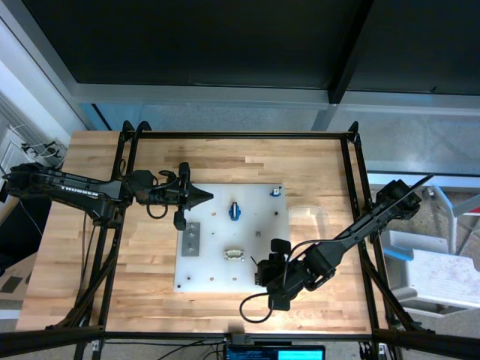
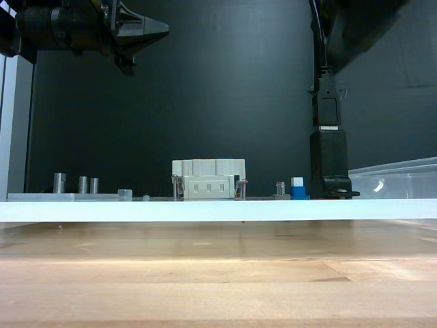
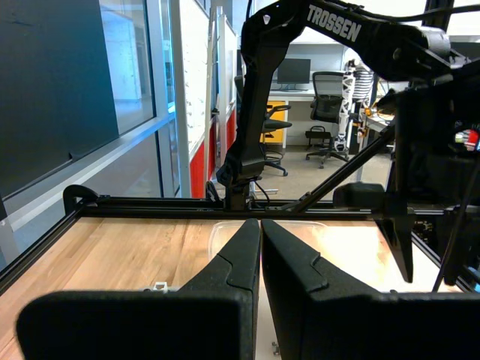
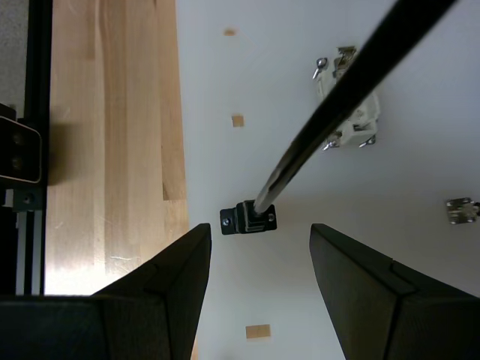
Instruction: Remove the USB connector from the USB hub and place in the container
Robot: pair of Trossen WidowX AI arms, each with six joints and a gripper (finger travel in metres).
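USB connector point(image 2: 328, 109): stands upright, seated in the top of the USB hub point(image 2: 329, 161), thin wire rising from it. Hub sits on the white board point(image 1: 255, 196), near its right edge. Container point(image 2: 399, 176): on the wood just beside that edge, well apart from the hub. Right gripper point(image 4: 260, 226): above the hub, fingers spread wide, one either side, touching nothing. Left gripper point(image 3: 260, 247): raised over the board's left edge, fingers pressed together, holding nothing.

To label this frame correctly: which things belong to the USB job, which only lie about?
Job: USB connector, USB hub, container, right gripper open above the hub.
Lying about: blue connector, grey plate, beige connector, left gripper shut near the board's left edge.
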